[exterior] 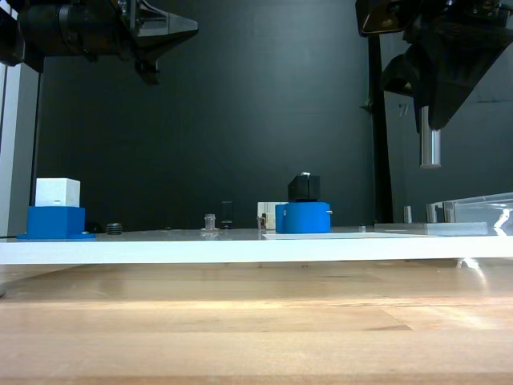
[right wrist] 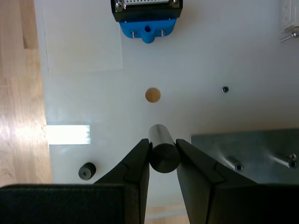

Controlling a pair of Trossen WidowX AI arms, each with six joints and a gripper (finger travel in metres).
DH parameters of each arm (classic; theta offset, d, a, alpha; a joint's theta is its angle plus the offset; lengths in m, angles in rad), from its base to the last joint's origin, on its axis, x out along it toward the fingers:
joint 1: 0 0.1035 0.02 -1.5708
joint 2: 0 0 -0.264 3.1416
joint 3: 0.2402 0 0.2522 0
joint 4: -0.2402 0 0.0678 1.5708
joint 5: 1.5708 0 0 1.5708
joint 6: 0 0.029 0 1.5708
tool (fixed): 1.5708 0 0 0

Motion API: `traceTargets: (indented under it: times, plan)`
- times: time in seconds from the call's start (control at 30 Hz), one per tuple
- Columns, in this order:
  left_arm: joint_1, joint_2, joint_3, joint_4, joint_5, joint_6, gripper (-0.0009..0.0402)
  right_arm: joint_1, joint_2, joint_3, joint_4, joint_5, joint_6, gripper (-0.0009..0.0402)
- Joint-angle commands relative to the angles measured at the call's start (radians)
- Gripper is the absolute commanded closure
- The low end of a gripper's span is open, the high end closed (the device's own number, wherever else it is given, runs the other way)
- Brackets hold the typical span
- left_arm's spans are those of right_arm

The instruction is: Remove the 16mm cylinder and place in the container

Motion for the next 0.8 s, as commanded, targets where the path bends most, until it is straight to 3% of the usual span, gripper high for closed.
traceTargets:
  times: [0.03,0.8]
  plan:
    - [0.000,0.000,0.000,0.000,0.000,0.000,0.0393,0.005,-0.016,-0.013,-0.002,0.000,0.002,0.0387]
    - [0.000,0.000,0.000,0.000,0.000,0.000,0.0393,0.066,-0.159,-0.148,-0.005,0.000,0.052,0.0387]
